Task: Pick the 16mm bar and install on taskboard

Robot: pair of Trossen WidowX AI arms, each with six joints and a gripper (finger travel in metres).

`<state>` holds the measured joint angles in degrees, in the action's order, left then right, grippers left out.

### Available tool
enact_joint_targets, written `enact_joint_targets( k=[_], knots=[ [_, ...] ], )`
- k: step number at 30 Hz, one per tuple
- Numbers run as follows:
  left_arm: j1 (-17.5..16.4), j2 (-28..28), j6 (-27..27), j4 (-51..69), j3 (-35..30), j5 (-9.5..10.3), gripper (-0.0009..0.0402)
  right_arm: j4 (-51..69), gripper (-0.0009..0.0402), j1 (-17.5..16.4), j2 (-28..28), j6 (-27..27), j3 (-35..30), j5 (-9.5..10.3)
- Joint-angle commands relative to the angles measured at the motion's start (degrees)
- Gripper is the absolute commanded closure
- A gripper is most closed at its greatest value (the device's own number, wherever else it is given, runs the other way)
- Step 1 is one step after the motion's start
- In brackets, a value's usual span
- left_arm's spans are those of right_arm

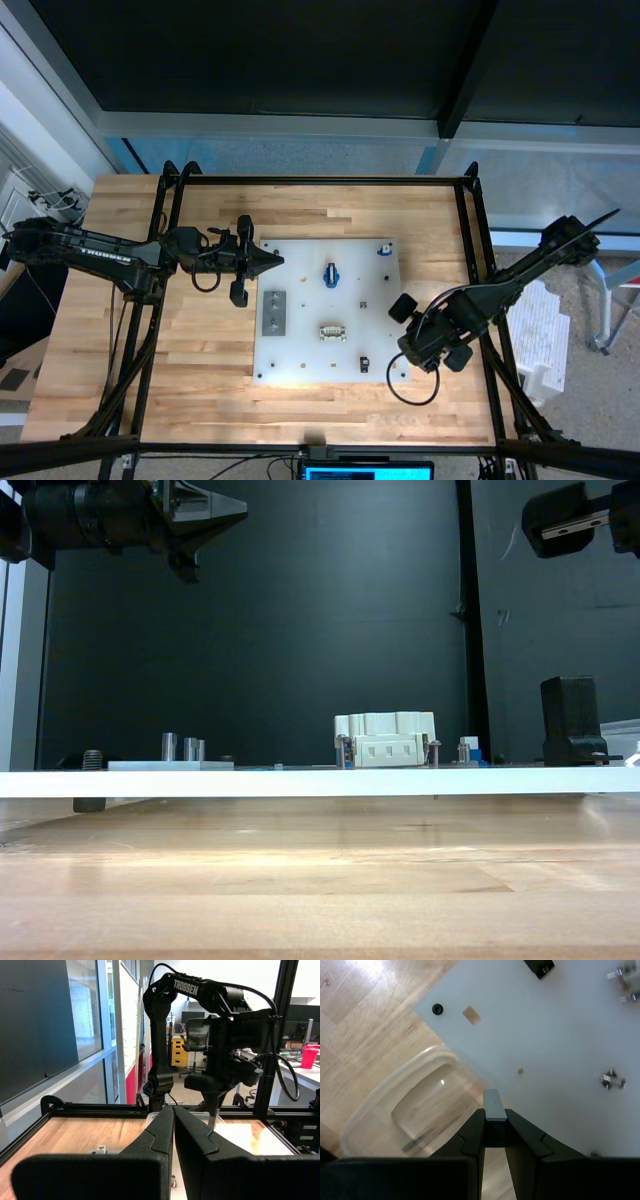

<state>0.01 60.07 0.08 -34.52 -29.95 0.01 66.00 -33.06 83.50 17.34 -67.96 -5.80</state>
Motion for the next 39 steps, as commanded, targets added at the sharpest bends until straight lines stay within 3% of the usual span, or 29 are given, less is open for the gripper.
enact_joint_targets(
  k=[1,3,15,19,28,35,39],
  knots=[
    [0.0,0.0,0.0,0.0,0.0,0.0,0.0393,-0.9,0.0393,-0.1,1.4,2.8,-0.7,1.79],
    [0.0,0.0,0.0,0.0,0.0,0.0,0.0393,-1.1,0.0393,-0.2,2.5,4.5,-1.5,2.84],
    [0.0,0.0,0.0,0.0,0.0,0.0,0.0393,-2.3,0.0393,-0.4,8.4,19.3,-5.7,3.1],
    [0.0,0.0,0.0,0.0,0.0,0.0,0.0393,-2.8,0.0393,-0.4,9.9,23.6,-6.4,4.98],
    [0.0,0.0,0.0,0.0,0.0,0.0,0.0393,-5.3,0.0393,-0.4,12.6,27.2,-6.4,5.92],
    [0.0,0.0,0.0,0.0,0.0,0.0,0.0393,-6.8,0.0393,-0.5,13.9,35.0,-6.4,8.26],
    [0.0,0.0,0.0,0.0,0.0,0.0,0.0393,-6.8,0.0393,-0.5,14.4,36.8,-6.4,8.41]
  ],
)
